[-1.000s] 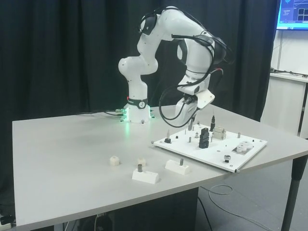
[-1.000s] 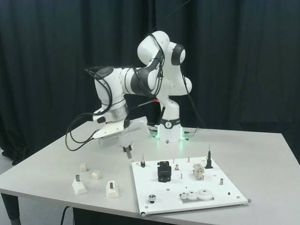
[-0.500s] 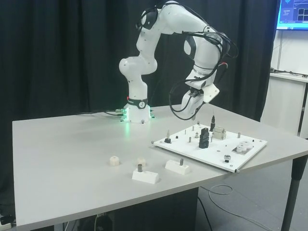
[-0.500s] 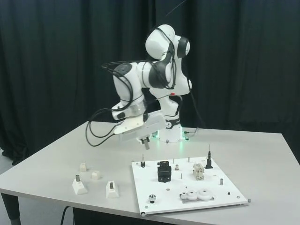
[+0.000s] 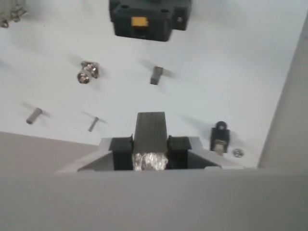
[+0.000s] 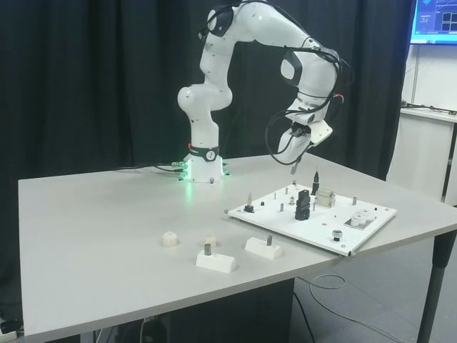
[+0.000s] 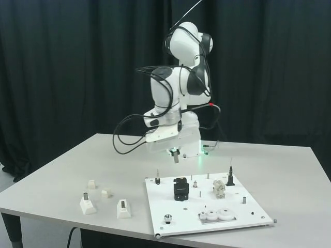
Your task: Insert square peg 4.
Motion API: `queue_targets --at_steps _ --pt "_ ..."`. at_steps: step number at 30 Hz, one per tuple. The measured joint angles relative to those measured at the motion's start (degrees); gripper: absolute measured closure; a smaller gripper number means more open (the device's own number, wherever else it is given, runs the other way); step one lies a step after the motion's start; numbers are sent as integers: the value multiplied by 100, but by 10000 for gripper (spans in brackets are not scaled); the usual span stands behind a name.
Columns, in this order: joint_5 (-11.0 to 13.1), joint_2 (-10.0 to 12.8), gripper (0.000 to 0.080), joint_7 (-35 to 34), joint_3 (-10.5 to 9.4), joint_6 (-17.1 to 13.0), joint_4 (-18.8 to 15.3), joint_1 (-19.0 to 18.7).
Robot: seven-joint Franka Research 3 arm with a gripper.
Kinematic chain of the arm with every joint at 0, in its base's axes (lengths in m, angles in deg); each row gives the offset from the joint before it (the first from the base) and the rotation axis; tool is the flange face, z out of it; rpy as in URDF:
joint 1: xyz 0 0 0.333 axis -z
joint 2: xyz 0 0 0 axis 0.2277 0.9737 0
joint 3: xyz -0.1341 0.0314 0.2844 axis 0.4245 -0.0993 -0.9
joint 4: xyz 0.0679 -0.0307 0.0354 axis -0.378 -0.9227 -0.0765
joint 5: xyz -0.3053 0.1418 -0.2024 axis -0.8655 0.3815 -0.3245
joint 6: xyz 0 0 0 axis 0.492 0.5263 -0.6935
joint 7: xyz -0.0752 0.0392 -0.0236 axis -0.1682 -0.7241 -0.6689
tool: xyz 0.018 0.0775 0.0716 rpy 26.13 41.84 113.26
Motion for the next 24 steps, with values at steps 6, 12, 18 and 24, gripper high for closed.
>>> queue_targets --at_steps 6,12,18,24 --pt "-17 -283 652 -215 -130 -428 -503 -149" --pt "-16 -572 652 -267 -257 -835 -1014 -317" --pt "-10 -838 652 -375 -385 -1234 -1496 -508" --pt "-6 -1059 652 -568 -528 -1619 -1913 -698"
